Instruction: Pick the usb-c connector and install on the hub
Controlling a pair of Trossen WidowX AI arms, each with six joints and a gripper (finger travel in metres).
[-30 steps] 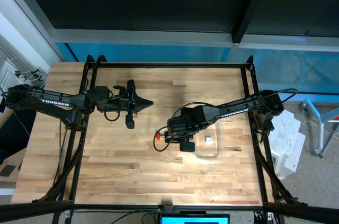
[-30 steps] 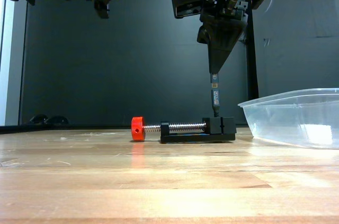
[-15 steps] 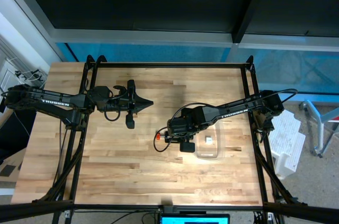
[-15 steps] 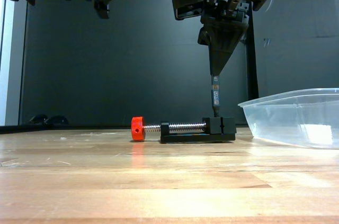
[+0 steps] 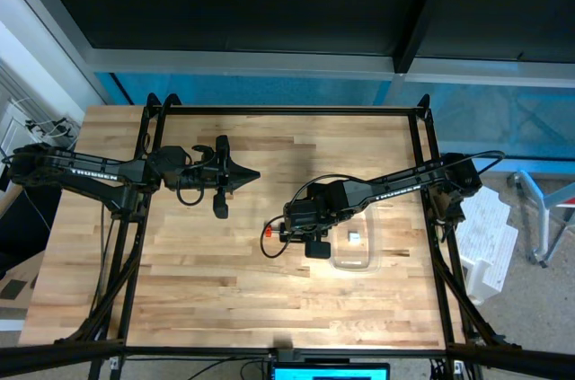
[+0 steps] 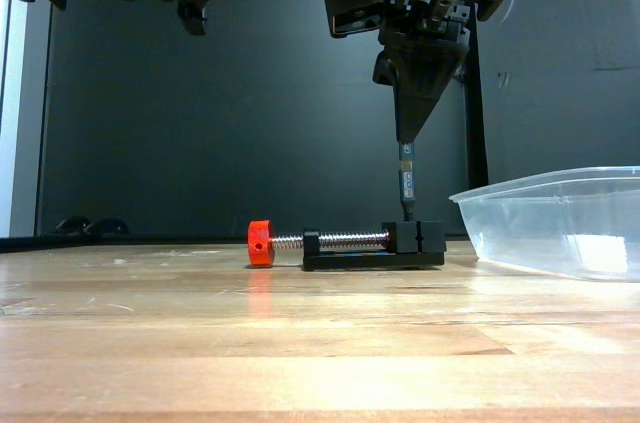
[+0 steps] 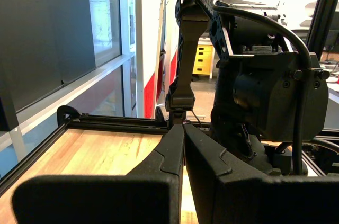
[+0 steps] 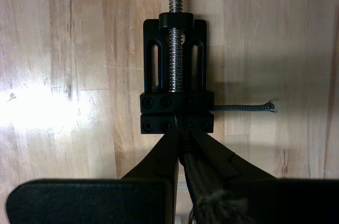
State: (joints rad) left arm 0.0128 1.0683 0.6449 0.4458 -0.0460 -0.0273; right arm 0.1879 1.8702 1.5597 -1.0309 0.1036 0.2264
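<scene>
The hub [image 6: 372, 244], a black block with an orange-red knob [image 6: 260, 242], lies on the table, and the right wrist view looks straight down on it [image 8: 177, 83]. My right gripper [image 6: 405, 139] points straight down over the hub's end away from the knob, shut on the usb-c connector [image 6: 405, 181]. The connector hangs upright with its lower tip at the top of the block. From above, the right gripper [image 5: 308, 234] covers that end of the hub [image 5: 316, 249]. My left gripper [image 5: 252, 175] hovers shut at the back left, holding nothing.
A clear plastic tray [image 5: 364, 259] stands just right of the hub with a small whitish piece [image 5: 354, 236] in it; its wall [image 6: 560, 223] is close to the right gripper. A short dark cord [image 8: 244, 108] sticks out beside the hub.
The right gripper with the connector has shifted very slightly to the right; the connector's tip stays at the hub's top. The left arm has not moved.
</scene>
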